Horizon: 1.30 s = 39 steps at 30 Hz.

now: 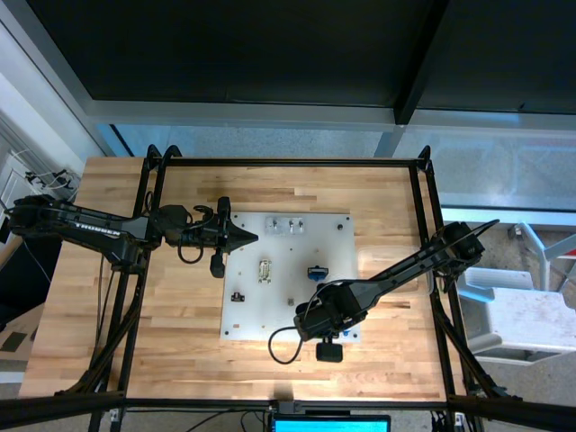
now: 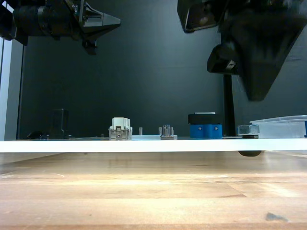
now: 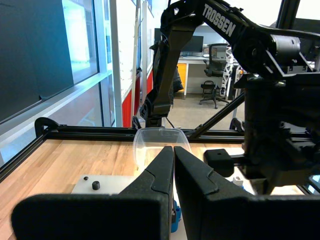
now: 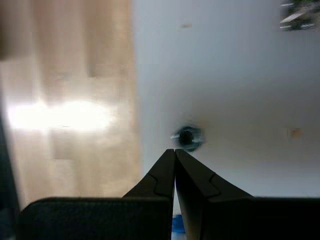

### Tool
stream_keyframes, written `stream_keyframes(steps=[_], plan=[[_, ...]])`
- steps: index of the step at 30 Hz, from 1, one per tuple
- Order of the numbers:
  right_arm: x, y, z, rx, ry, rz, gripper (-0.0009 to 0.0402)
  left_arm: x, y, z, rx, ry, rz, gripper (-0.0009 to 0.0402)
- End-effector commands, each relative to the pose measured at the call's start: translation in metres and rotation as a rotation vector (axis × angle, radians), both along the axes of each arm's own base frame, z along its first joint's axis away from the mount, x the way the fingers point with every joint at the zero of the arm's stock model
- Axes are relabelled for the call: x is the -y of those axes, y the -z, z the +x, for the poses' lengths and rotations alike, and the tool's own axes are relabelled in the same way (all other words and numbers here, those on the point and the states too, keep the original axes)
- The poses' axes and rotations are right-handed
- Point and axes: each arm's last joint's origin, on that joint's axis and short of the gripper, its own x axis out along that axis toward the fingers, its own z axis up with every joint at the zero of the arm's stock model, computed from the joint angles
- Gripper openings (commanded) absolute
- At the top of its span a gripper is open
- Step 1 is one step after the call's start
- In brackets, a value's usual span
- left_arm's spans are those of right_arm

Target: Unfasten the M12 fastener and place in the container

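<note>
M12 nut (image 4: 187,137) looks seated on its stud, in front of container (image 2: 283,127). Right pincer (image 4: 174,150) hovers above it, closed, empty. Left pincer (image 3: 173,148) closed, parked high. I judge unfastening unfinished; next I open, descend, grip, twist.

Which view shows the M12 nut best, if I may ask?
The right wrist view: the nut sits just past the shut right pincer. The low view shows its side before the tray; the high view's right arm hides it. The left pincer, over the board's left, misses it.

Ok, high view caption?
Right gripper, shut and empty, hovers over the board's near right; left gripper parked shut over its far left.
</note>
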Motion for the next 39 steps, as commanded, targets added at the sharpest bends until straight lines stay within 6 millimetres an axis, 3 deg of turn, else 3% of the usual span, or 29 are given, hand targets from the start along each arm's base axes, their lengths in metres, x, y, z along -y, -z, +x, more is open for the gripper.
stream_keyframes(steps=[1,17,31,36,39], plan=[[-0.003,0.002,0.001,-0.001,-0.009,0.028,0.0,0.0,0.0,0.0,0.0,0.0,0.0,0.0],[-0.003,0.028,0.002,-0.024,-0.017,0.006,0.0,0.0,0.0,0.0,0.0,0.0,0.0,0.0],[-0.001,0.031,0.0,-0.02,-0.005,-0.033,0.0,0.0,0.0,0.0,0.0,0.0,0.0,0.0],[0.011,0.022,-0.006,0.047,0.187,-0.273,0.0,0.0,0.0,0.0,0.0,0.0,0.0,0.0],[0.012,0.016,-0.007,0.067,0.189,-0.284,0.0,0.0,0.0,0.0,0.0,0.0,0.0,0.0]])
